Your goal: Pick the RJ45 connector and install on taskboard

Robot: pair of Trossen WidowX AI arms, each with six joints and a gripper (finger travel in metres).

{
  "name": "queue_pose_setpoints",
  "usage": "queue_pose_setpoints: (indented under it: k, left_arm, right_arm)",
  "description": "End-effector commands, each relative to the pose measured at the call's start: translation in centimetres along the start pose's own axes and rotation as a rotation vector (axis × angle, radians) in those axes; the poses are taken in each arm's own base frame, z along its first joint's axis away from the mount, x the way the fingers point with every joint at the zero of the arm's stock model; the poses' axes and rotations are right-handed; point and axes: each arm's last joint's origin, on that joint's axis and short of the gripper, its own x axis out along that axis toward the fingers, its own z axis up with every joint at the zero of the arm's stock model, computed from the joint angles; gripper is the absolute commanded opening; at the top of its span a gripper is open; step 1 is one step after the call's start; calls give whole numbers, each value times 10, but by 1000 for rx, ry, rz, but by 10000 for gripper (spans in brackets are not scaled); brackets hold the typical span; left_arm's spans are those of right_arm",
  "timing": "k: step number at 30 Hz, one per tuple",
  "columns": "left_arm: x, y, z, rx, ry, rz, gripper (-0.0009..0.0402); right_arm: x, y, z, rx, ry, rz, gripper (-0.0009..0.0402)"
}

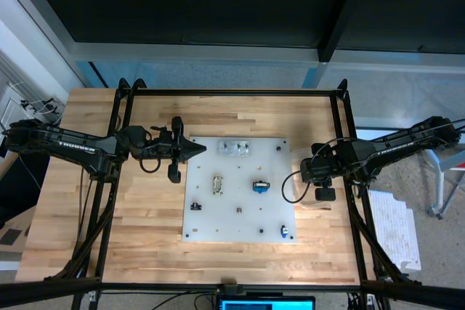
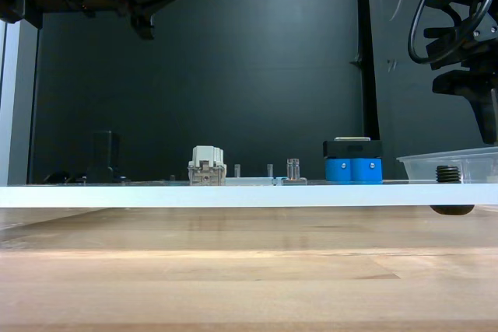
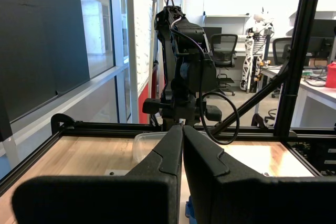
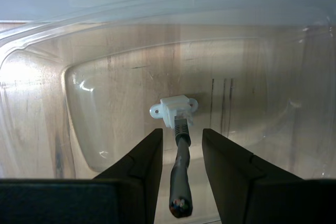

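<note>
While the left claw hangs high above the left edge of the taskboard, its two fingers are pressed flat together with nothing between them, and it points right across the bench towards the other arm. The taskboard is a flat white square panel lying in the middle of the wooden bench. It carries small fittings, among them a beige socket left of centre and a blue fitting right of centre. The right claw is just beyond the board's right edge and points downwards over a clear plastic tray that sits on the bench beside the board. In the right wrist view this claw is partly open, its dark fingers set at a narrow spread. The RJ45 connector, a small whitish plug, lies on the floor of the tray just ahead of the fingertips. A short dark cable stub runs back from the plug and lies in the gap between the two fingers, with a sliver of space on either side. The claw grips nothing. The connector is inside the tray, well apart from the board's sockets.
</note>
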Motion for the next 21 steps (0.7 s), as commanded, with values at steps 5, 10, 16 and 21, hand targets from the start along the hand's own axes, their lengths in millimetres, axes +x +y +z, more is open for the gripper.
queue_pose_setpoints:
  k: [5, 10, 16, 21]
  left_arm:
    - [0, 0, 0, 0, 0, 0, 0]
    - [0, 0, 0, 0, 0, 0, 0]
    - [0, 0, 0, 0, 0, 0, 0]
    - [0, 0, 0, 0, 0, 0, 0]
  right_arm:
    - [0, 0, 0, 1, 0, 0, 59]
    - [0, 0, 0, 1, 0, 0, 32]
    - [0, 0, 0, 1, -1, 1, 9]
    - [-1, 0, 0, 1, -1, 1, -1]
